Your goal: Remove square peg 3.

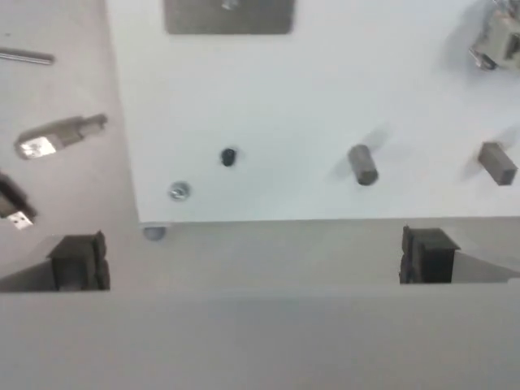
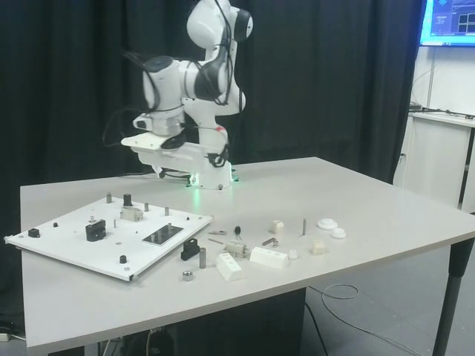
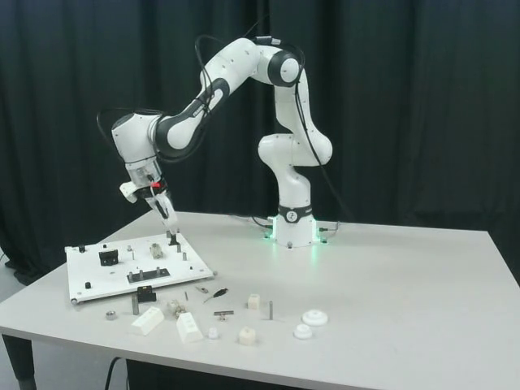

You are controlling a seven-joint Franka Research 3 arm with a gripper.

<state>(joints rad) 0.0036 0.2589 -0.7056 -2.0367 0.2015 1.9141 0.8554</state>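
Tool (image 1: 252,260) is open: both black fingertips (image 1: 79,262) stand well apart with nothing between them. In the second room view the tool (image 3: 170,230) hangs just above the far part of the white board (image 3: 89,280), over a black upright part.

Wrist view: below and ahead of the fingertips lies the edge of the white board (image 1: 325,89). Two short grey pegs stand on it side by side. The one nearer the middle of the tool's gap is a round peg (image 1: 362,164). The other is a square peg (image 1: 497,162), beyond one fingertip; I cannot tell from the pictures whether it is number 3. It sits in the board, not held, apart from the fingers.

Also on the board: a black knob (image 1: 228,157), a corner screw (image 1: 179,192) and, farther off, a grey metal plate (image 1: 228,16).

Off the board, on the grey table (image 1: 49,187), a USB plug (image 1: 16,207) and a metal key-like part (image 1: 58,136).

First room view: white blocks (image 2: 268,257) and white gears (image 2: 326,223) lie on the table well away from the tool, past the board's near edge.
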